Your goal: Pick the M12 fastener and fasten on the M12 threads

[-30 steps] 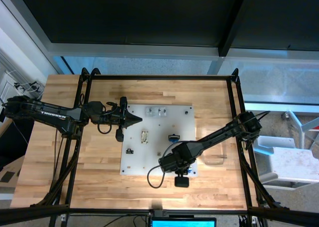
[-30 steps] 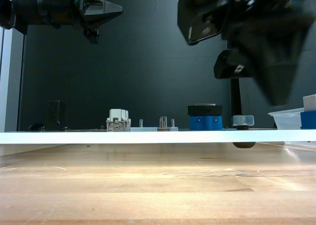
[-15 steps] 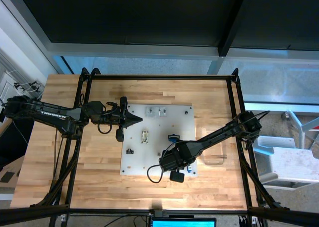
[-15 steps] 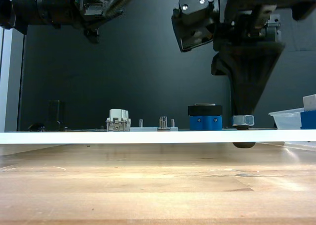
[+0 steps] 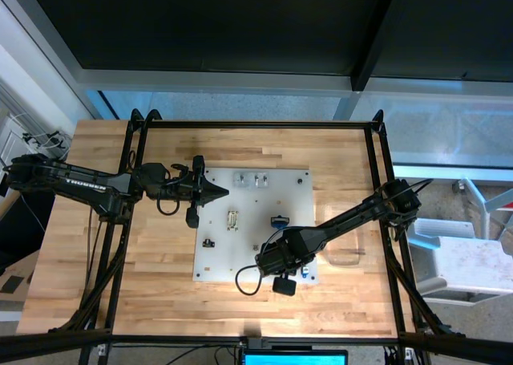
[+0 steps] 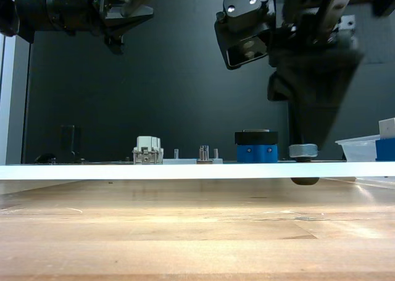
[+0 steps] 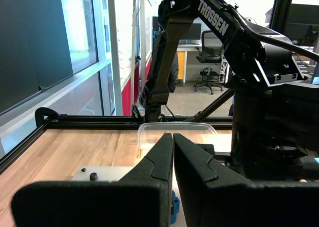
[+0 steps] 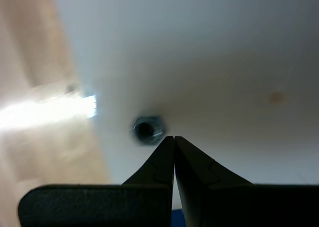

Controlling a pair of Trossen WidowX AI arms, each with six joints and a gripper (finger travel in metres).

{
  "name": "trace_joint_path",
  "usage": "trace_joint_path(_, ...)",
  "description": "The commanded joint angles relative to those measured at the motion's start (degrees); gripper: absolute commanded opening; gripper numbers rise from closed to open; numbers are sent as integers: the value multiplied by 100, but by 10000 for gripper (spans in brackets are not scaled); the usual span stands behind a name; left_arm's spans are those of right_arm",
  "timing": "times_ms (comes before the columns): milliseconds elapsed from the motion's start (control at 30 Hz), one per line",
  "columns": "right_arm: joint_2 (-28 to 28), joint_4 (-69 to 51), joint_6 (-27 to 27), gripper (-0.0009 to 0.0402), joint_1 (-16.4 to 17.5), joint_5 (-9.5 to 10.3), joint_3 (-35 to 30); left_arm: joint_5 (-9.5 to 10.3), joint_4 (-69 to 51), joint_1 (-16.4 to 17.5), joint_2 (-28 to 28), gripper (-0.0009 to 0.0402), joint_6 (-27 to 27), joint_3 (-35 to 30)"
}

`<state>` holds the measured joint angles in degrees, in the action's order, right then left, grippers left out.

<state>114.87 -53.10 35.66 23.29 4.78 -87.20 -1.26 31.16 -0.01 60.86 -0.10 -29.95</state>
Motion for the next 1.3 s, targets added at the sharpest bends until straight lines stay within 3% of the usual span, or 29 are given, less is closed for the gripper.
trace_joint_path(33,-2,72,-424,0,0,1161,11,0,2,0,0,0,0,0)
trace_joint_path(100,-4,70,-573,0,11,1451,0,0,2,0,0,0,0,0)
trace_joint_path(300,-35,70,-592,0,15,1353,0,0,2,2,0,0,0,0)
trace_joint_path(367,-48,66,-496,0,15,1067,0,0,2,0,0,0,0,0)
trace_joint_path(633,-131,-378,-306,0,9,-376,-153,0,2,2,0,0,0,0)
trace_joint_path(733,-127,-337,-247,0,7,-623,-144,0,2,0,0,0,0,0)
trace_joint_path(1200,4,39,-133,0,11,-675,17,0,2,0,0,0,0,0)
trace_joint_path(1300,4,42,-7,0,11,-588,17,0,2,0,0,0,0,0)
